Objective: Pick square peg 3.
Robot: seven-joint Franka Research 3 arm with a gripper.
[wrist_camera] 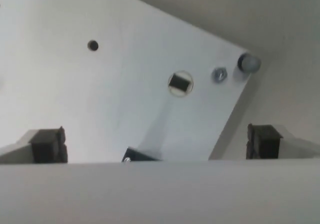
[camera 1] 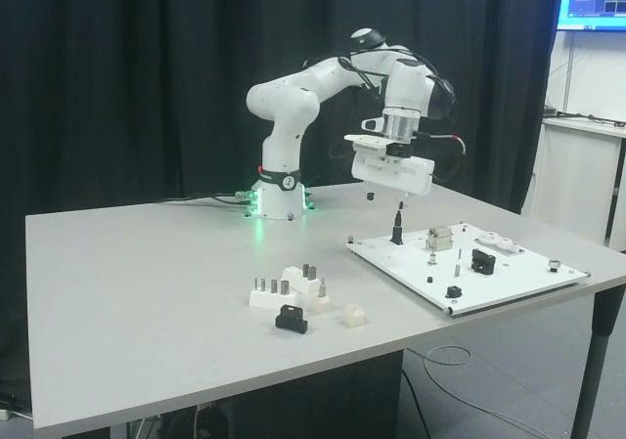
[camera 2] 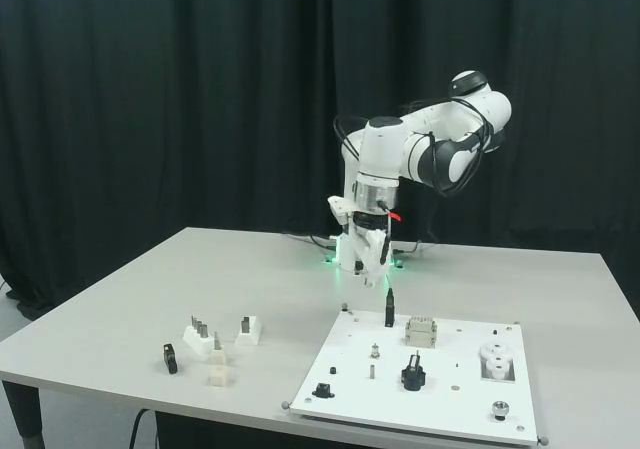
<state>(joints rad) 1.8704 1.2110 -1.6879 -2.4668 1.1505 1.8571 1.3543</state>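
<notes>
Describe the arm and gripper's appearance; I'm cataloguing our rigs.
The arm is white with rounded segments and black joint bands, green lights glowing at its base. Black cables run along it. The gripper is white; its fingers carry black pads.

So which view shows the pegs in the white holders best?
The first room view: the pegs stand upright in their white holders, nearest that camera. The second room view shows them smaller at the table's far side. The wrist view shows only the white board.

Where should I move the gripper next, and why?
Probably toward the white peg holders beside the board: the pegs stand there. The gripper hangs open and empty above the white board's far corner, well away from them, so I'd travel across before descending.
</notes>
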